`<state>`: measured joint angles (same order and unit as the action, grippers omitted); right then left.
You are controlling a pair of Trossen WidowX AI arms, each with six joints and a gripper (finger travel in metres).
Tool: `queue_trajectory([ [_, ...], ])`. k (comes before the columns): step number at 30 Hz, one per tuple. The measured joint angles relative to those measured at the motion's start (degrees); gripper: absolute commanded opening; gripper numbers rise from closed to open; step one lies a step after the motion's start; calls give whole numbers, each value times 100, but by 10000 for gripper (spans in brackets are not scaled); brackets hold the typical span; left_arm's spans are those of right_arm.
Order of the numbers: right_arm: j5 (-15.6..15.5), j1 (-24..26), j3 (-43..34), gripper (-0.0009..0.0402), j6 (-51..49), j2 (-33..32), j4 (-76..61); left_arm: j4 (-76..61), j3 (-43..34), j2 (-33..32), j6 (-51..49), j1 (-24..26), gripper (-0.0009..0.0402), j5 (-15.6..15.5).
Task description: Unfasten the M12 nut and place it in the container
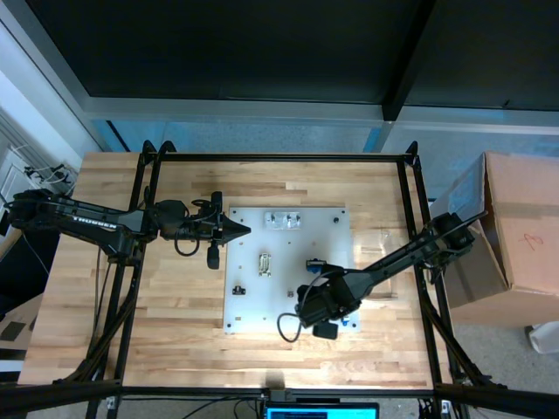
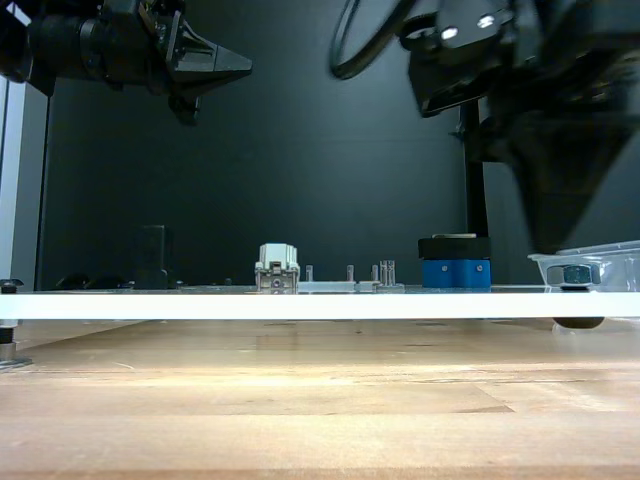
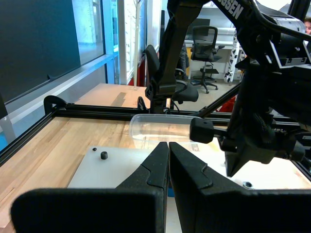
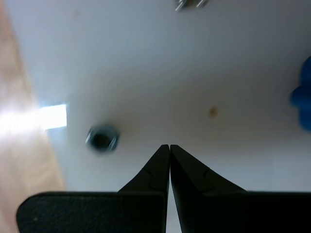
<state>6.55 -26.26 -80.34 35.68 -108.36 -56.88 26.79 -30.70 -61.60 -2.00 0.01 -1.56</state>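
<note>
Tabletop: we see pale wood planks point(image 2: 300, 400) closest to us, carrying the white board point(image 2: 300, 305) on small feet.
Nut: the small silver M12 nut point(image 4: 102, 138) sits on the white board close to its near right edge, where the wood begins. It is out of both grippers.
Nut seat: from these views we cannot tell whether it is threaded on its stud or lying free there. In the low view it shows low at board level, in front of the tray wall.
Right gripper: the right gripper point(image 4: 169, 145) points down at the board with its two fingers pressed together and nothing between them. Its tips are just beside the nut and apart from it; in the low view they hang just above it.
Container: the clear tray point(image 2: 605, 258) stands off the board's right side, behind the nut as the low view shows it.
Left gripper: the left gripper point(image 1: 244, 230) hovers high over the board's left edge, pointing inward, its fingers closed together on nothing.
Board fittings: we note a white connector point(image 2: 277, 270), a few thin silver pins point(image 2: 385, 272) and a blue block point(image 2: 455, 274) with a black cap.
Surroundings: a cardboard box point(image 1: 515, 227) stands beyond the table's right side.
</note>
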Motion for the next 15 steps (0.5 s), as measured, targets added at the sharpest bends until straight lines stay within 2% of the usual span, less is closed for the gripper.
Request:
queue_trajectory([
  [10, -1366, -39, -153, 0, -162, 22, 345, 0, -2, 0, 0, 0, 0, 0],
  [15, -1403, -61, -157, 0, -243, -157, 470, 0, 0, 0, 0, 0, 0, 0],
])
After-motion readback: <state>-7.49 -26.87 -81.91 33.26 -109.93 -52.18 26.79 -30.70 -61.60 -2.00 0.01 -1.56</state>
